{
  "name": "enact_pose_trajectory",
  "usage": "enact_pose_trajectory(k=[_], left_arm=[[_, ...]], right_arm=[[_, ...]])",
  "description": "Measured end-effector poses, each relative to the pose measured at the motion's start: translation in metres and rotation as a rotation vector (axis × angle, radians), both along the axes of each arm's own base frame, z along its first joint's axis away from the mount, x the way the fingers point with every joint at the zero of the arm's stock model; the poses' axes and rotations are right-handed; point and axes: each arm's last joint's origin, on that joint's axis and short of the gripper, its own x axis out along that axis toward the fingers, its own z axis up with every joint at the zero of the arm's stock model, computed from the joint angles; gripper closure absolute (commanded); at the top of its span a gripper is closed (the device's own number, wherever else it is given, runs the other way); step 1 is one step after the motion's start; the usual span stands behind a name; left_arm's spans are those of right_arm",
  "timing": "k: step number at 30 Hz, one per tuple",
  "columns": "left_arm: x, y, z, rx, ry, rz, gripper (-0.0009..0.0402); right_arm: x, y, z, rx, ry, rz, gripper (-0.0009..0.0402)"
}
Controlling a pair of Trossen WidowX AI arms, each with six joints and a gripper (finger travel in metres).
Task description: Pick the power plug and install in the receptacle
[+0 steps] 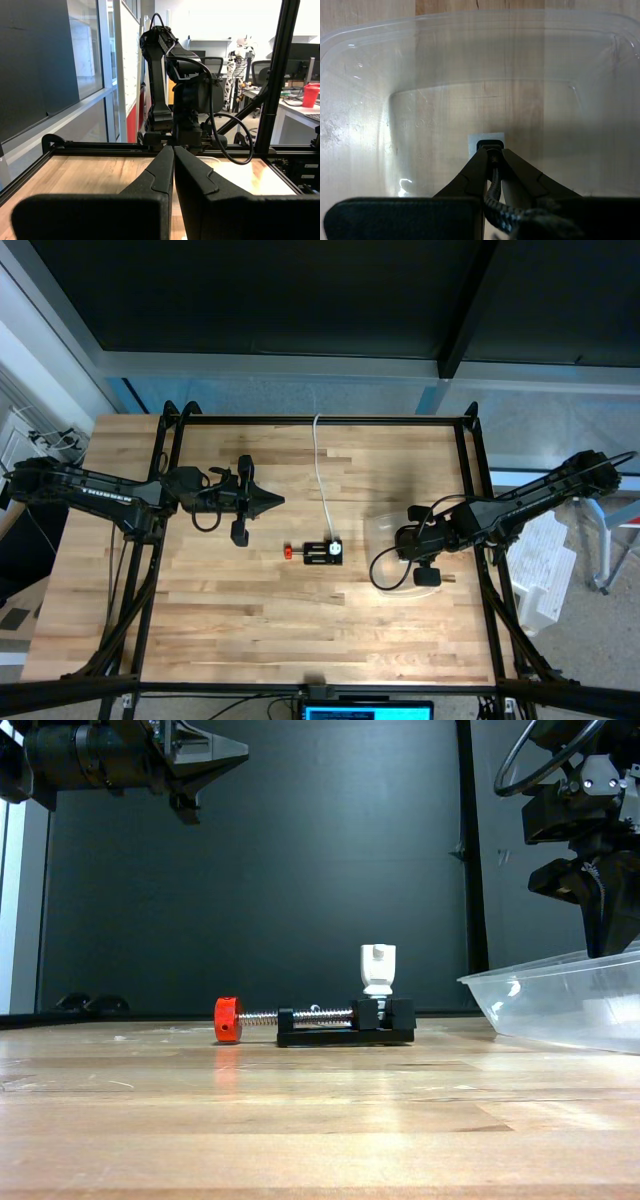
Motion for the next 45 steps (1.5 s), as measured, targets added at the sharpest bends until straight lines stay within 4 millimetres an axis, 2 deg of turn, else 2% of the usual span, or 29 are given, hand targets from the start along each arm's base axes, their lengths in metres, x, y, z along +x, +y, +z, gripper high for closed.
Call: enact_pose_trajectory(k=[23, 31, 45], left_arm=[[0.0, 0.0, 0.0, 0.0, 0.0, 0.0, 0.0393], [0.0, 0.0, 0.0002, 0.0, -0.001, 0.0, 0.0393], [0.0, 0.0, 0.0, 0.0, 0.0, 0.0, 0.0393]], right_arm=[[-0.0001, 0.0, 0.0001, 0.0, 0.001, 0.0, 0.0393], [0.0008, 0.0003, 0.0074, -0.008, 0.009, 0.013, 0.0393], [0.0008, 0.0003, 0.008, -0.009, 0.01, 0.015, 0.0393]])
